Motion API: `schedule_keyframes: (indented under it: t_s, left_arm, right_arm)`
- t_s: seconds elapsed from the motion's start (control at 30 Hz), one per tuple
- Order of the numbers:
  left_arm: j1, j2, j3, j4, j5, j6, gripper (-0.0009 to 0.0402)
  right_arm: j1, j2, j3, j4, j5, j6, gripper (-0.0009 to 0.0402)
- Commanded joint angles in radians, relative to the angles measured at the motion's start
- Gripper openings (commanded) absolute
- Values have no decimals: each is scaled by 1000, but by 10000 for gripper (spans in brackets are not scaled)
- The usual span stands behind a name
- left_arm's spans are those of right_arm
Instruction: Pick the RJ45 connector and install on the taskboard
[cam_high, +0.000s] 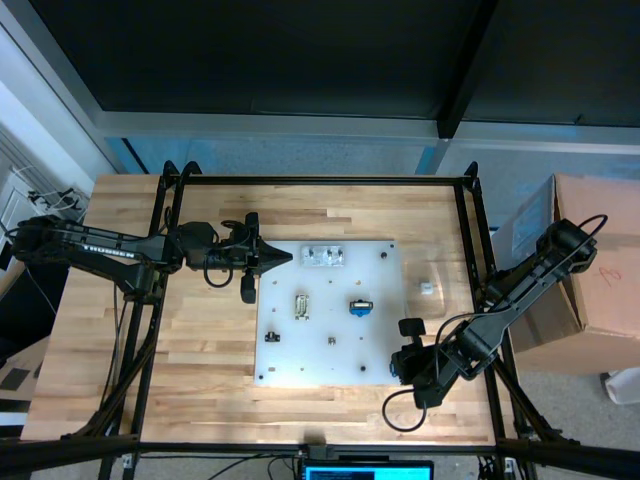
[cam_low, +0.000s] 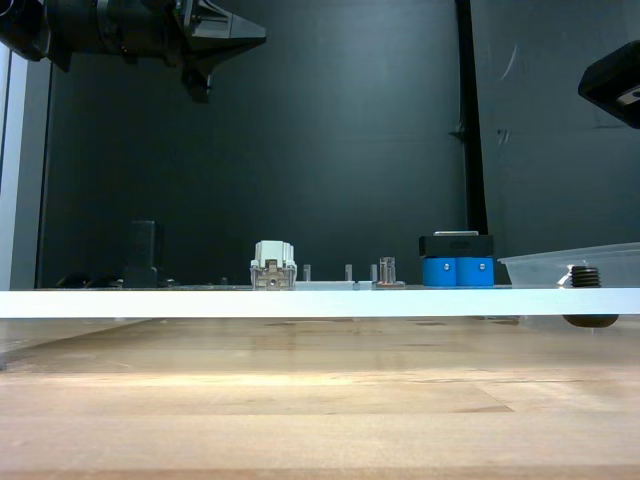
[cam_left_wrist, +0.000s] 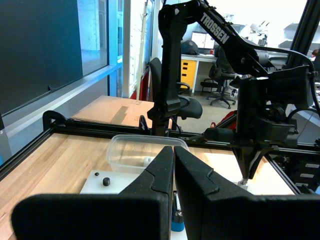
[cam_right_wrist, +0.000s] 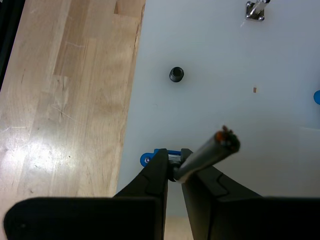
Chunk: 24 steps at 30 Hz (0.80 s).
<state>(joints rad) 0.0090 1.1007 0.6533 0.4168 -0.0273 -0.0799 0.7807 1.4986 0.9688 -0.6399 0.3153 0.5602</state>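
Table: wooden top (cam_high: 200, 340) carrying a white board (cam_high: 300, 362) at its centre.
Left gripper: (cam_left_wrist: 174, 150) fingers pressed together with nothing between them. In the high view it (cam_high: 280, 257) hangs at the board's far left edge, pointing right toward the tray. In the low view it (cam_low: 235, 35) is well above the board.
Right gripper: (cam_right_wrist: 172, 162) fingers clamped on the RJ45 connector. In the high view it (cam_high: 398, 367) is at the board's near right corner.
RJ45 connector: (cam_right_wrist: 174, 158) held between the right fingers, mostly hidden by them.
Cable stub: (cam_right_wrist: 210, 149) short, grey, tilted up out of the connector, with orange wire ends showing at its cut tip.
Blue mount: (cam_right_wrist: 146, 159) on the board at its edge, just beside the right fingertips and touching or nearly touching the connector. Whether the connector sits in it cannot be told.
Tray: clear plastic (cam_high: 323, 257), on the far part of the board, just beyond the left fingertips.
Blue block: (cam_high: 360, 307) black-topped, upright near the board's middle. It also shows in the low view (cam_low: 457, 262).
Grey socket: (cam_low: 273, 268) upright on the board, left of the blue block.
Knob: small, black (cam_right_wrist: 176, 74), on the board near its edge, well apart from the right gripper.
White piece: (cam_high: 427, 288) small, lying free on the table just right of the board.
Box: cardboard (cam_high: 590, 270), beyond the table's right edge, behind the right arm.
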Motion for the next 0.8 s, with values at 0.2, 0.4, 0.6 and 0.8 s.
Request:
schedule_keyframes:
  t_s: [0.2,0.4,0.6,0.8]
  left_arm:
    - [0,0,0,0,0,0,1]
    - [0,0,0,0,0,0,1]
    - [0,0,0,0,0,0,1]
    - [0,0,0,0,0,0,1]
  right_arm:
    - [-2,-11,3,3,6,0,118]
    - [-5,-45,3,-30,-32,8,150]
    - [-11,-97,3,-96,-72,19,152]
    - [-23,-115,3,-124,-83,18,153]
